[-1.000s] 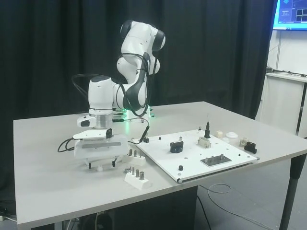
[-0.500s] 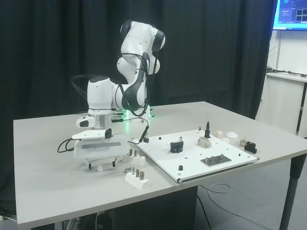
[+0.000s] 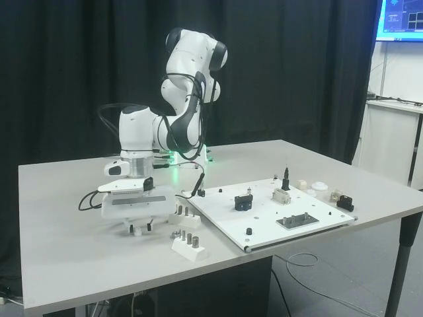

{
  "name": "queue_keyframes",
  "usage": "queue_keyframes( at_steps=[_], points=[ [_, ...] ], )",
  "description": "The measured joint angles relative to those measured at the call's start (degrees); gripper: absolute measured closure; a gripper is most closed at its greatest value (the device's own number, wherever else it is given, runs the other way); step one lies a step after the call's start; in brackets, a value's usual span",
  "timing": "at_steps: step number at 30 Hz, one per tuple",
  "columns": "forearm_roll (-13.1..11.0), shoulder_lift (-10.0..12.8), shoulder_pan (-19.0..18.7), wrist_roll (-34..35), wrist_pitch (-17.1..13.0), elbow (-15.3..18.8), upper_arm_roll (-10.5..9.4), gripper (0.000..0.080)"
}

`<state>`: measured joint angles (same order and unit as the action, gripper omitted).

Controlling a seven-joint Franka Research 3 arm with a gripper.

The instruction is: Pick small gear.

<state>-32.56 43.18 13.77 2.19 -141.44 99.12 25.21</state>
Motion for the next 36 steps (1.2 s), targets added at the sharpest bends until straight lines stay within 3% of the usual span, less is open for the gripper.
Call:
queue_keyframes(
  at_steps=[1, 2, 11, 12, 26, 36],
  points=[
    [-0.1, 0.0, 0.0, 0.0, 0.0, 0.0, 0.00, 0.0280],
    [-0.2, 0.0, 0.0, 0.0, 0.0, 0.0, 0.00, 0.0470],
    [-0.5, 0.0, 0.0, 0.0, -0.3, 0.0, 0.04, 0.0470],
    [-0.5, 0.1, 0.0, 0.0, -0.3, 0.0, 0.04, 0.0658],
    [0.1, 0.0, -0.1, 0.0, -0.2, -0.2, 0.23, 0.0658],
    [1.5, -1.0, -1.2, 0.2, 2.1, -0.7, 1.68, 0.0658]
  ],
)
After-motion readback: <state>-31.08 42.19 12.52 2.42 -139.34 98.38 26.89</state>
